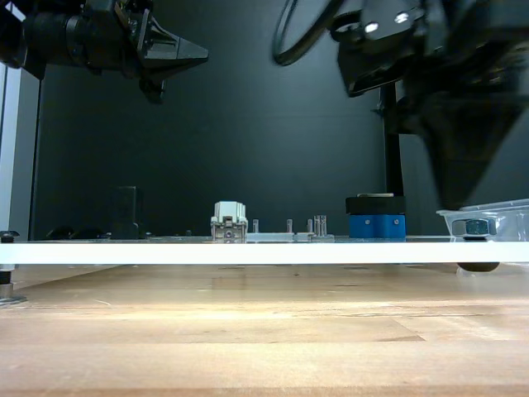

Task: Unfasten the M12 nut and place it in the container

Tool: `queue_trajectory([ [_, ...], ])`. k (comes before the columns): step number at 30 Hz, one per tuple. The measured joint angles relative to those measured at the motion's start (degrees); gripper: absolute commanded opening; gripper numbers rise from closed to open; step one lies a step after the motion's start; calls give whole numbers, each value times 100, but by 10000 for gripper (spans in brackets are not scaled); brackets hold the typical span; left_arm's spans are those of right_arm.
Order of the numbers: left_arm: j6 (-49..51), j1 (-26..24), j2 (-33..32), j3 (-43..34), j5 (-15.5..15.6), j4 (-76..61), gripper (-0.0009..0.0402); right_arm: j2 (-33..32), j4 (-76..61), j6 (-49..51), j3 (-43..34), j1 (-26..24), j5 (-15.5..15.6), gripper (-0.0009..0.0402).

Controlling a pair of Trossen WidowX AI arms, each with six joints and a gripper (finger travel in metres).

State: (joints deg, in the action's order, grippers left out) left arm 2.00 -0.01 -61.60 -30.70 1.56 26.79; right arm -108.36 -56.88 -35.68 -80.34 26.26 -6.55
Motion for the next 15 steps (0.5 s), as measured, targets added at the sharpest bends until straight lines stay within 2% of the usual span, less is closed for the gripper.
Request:
queue_trajectory([
  [10, 0, 0, 0, -2, 0, 0, 0, 22, 345, 162, -153, 39, 1366, 0],
  [15, 0, 0, 0, 0, 0, 0, 0, -157, 470, 243, -157, 61, 1403, 0],
])
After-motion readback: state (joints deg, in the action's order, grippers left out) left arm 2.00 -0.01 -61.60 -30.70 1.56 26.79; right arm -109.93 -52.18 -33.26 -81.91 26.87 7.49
